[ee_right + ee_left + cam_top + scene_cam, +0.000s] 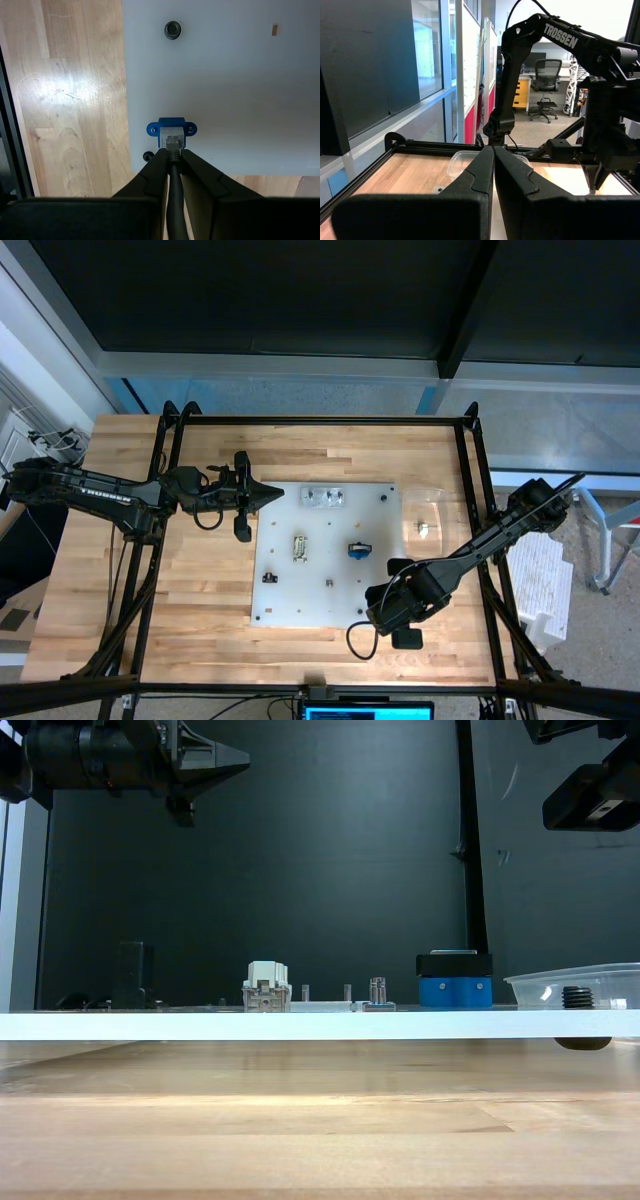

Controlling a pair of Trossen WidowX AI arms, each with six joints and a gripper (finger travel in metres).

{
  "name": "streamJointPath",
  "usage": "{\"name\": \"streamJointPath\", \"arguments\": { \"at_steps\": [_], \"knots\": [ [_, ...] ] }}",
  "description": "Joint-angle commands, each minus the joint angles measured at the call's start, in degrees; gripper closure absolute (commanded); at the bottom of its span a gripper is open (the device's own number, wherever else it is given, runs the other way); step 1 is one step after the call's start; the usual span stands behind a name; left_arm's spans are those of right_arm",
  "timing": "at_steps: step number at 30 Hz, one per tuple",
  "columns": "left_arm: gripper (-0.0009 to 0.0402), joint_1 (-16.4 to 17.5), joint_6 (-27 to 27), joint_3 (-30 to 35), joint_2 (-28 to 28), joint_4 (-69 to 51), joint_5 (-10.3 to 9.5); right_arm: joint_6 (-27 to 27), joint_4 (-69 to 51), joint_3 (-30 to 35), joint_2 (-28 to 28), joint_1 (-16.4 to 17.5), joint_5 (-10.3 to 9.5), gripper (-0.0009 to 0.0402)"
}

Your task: Pick the RJ45 connector and install on taskboard

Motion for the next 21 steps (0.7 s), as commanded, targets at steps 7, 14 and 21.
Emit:
{"name": "streamJointPath", "arguments": {
  "at_steps": [7,14,21],
  "knots": [
    [0.0393,0.0,0.02,0.02,0.0,0.02,0.02,-0.2,-2.64,2.25,-1.33,0.0,0.57,0.0301],
    [0.0393,0.0,0.0,0.02,0.0,0.0,0.0,0.0,-3.5,2.84,-3.04,0.0,0.48,0.0253],
    [0.0393,0.0,0.0,0.02,0.02,0.02,0.02,0.13,-3.8,4.04,-5.29,0.15,0.48,0.0218]
  ]
}}
